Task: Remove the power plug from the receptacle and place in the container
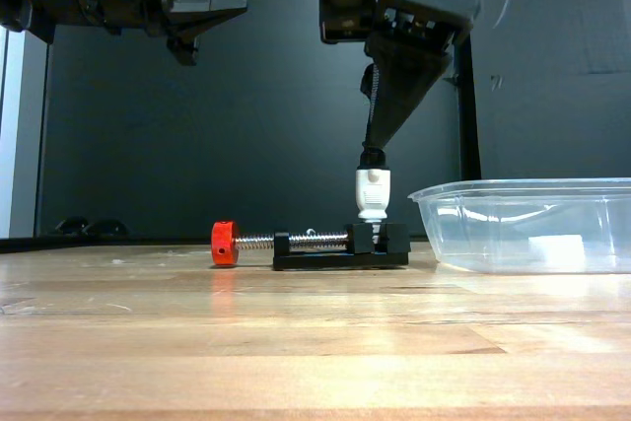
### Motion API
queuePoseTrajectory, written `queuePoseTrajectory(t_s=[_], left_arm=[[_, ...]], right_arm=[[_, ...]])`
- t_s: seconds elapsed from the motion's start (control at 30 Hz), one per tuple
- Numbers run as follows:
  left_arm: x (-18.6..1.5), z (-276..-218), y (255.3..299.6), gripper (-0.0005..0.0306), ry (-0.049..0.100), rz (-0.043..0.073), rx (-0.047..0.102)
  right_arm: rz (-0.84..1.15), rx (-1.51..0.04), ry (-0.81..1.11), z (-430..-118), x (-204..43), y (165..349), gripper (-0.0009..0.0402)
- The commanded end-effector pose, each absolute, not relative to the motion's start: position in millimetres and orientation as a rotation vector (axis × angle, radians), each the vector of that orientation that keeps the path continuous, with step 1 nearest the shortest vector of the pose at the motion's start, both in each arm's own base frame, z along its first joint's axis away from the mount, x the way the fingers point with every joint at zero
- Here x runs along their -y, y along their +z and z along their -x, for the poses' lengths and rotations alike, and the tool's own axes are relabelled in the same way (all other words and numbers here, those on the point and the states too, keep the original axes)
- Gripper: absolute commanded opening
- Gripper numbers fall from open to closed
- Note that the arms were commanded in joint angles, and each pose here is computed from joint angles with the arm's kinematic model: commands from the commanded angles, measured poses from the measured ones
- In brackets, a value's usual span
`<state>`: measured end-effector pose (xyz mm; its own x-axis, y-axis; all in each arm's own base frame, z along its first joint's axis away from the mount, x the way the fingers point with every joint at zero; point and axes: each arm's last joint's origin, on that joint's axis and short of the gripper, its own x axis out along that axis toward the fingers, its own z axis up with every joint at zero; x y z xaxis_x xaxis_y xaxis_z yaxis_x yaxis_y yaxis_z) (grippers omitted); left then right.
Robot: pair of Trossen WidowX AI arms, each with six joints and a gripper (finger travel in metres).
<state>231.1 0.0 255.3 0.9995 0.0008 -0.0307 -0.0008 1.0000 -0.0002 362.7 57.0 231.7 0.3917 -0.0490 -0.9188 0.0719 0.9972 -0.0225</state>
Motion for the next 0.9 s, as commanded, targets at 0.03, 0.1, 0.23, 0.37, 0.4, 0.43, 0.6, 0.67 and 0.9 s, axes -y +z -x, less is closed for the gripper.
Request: queuePoseTrajectory(t_s=[0.03, 0.1, 0.23, 0.37, 0.4, 0.43, 0.6, 0.67, 0.9], left_arm=[[-0.1, -231.2, 255.3, 0.0000, 0.001, 0.000, -0.031], [0.0, -231.1, 255.2, 0.0000, 0.001, 0.000, -0.031], [-0.1, -231.1, 255.2, 0.0000, 0.001, 0.000, -0.031], [-0.1, -231.2, 255.3, 0.0000, 0.001, 0.000, -0.031], [-0.1, -231.1, 255.2, 0.0000, 0.001, 0.000, -0.031], [0.0, -231.1, 255.2, 0.0000, 0.000, 0.000, -0.031], [0.0, -231.1, 255.2, 0.0000, 0.000, 0.000, -0.031], [-0.1, -231.2, 255.3, 0.0000, 0.001, 0.000, -0.031], [0.0, -231.2, 255.3, 0.0000, 0.000, 0.000, -0.031]], right_arm=[[-0.032, -1.163, -0.083, -363.7, -57.1, 230.3, 0.0236], [-0.031, -1.166, -0.084, -364.3, -57.1, 228.9, 0.0235], [-0.032, -1.164, -0.084, -364.4, -56.9, 229.1, 0.0219], [-0.031, -1.164, -0.085, -364.4, -56.6, 229.1, 0.0182], [-0.031, -1.164, -0.085, -364.5, -56.5, 229.1, 0.0171], [-0.031, -1.163, -0.086, -364.5, -56.3, 229.2, 0.0160], [-0.031, -1.162, -0.088, -364.6, -56.0, 229.3, 0.0103], [-0.027, -1.160, -0.094, -364.6, -55.8, 229.4, 0.0081], [-0.019, -1.151, -0.107, -364.4, -55.3, 230.8, 0.0005]])
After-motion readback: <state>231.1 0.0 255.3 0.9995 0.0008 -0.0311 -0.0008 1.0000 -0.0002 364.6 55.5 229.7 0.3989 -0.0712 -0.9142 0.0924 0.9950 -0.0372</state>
